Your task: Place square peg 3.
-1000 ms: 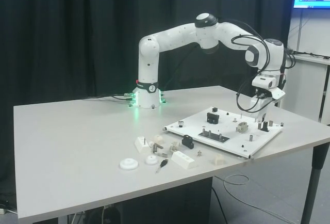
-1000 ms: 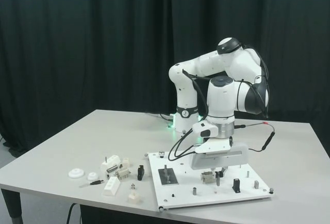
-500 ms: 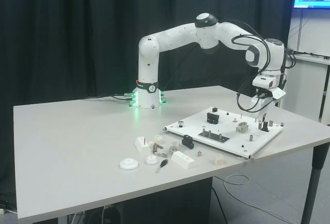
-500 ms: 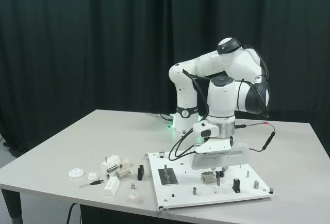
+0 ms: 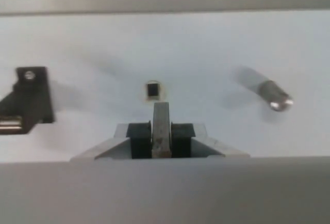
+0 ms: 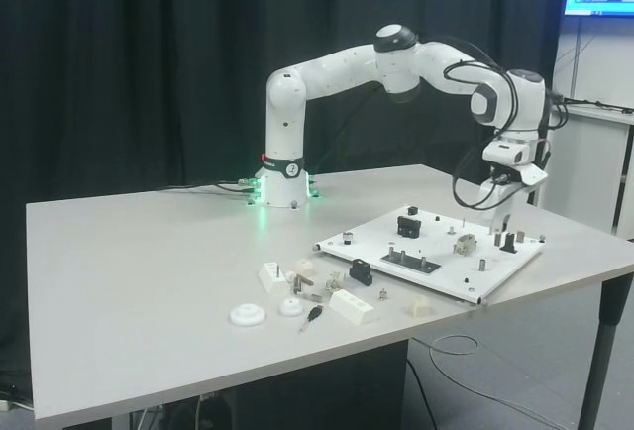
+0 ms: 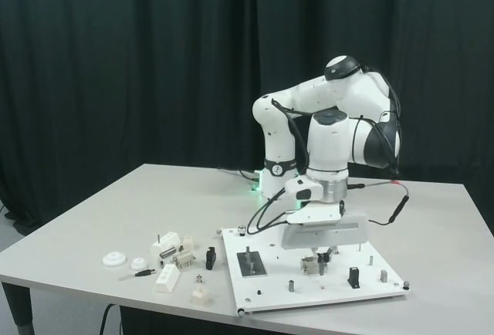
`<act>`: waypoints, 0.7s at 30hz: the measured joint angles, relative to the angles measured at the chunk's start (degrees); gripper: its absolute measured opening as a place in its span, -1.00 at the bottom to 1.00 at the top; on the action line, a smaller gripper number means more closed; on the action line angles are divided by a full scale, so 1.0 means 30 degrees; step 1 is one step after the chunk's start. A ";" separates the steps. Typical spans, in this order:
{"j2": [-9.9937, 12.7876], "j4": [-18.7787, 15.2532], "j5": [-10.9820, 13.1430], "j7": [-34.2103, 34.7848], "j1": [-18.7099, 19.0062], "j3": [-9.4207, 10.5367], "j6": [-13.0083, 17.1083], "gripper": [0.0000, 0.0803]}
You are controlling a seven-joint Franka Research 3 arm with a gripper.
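In the wrist view my gripper (image 5: 161, 140) is shut on square peg 3 (image 5: 161, 120), a slim grey bar that sticks out between the black pads (image 5: 138, 137). Just beyond the peg's tip lies a small square hole (image 5: 152, 90) in the white board (image 5: 206, 53); the peg hangs above the board and is not in the hole. In the room views the gripper (image 6: 498, 214) (image 7: 324, 254) points straight down over the far right part of the board (image 6: 436, 269) (image 7: 270, 292).
A round grey peg (image 5: 273, 96) and a black bracket (image 5: 28, 97) stand on the board on either side of the hole. More pegs and black blocks stand on the board. Loose white parts (image 6: 342, 303) and a white gear (image 6: 246, 315) lie on the grey table (image 6: 129, 262) beside it.
The hand has risen a little above the board, with the peg still in it, and shifted slightly sideways.
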 joint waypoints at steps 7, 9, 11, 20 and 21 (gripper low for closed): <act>0.0002 -0.0005 -0.0490 0.0536 -0.0196 -0.0590 -0.0011 -0.81; 0.0002 -0.0020 -0.0634 0.0561 -0.0281 -0.0754 -0.0021 -0.81; 0.0004 -0.0043 -0.0818 0.0561 -0.0388 -0.0933 -0.0045 -0.81; 0.0013 -0.0370 -0.1467 0.0286 -0.1031 -0.1635 -0.0454 -0.81; 0.0014 -0.0456 -0.1487 0.0167 -0.1102 -0.1696 -0.0481 -0.81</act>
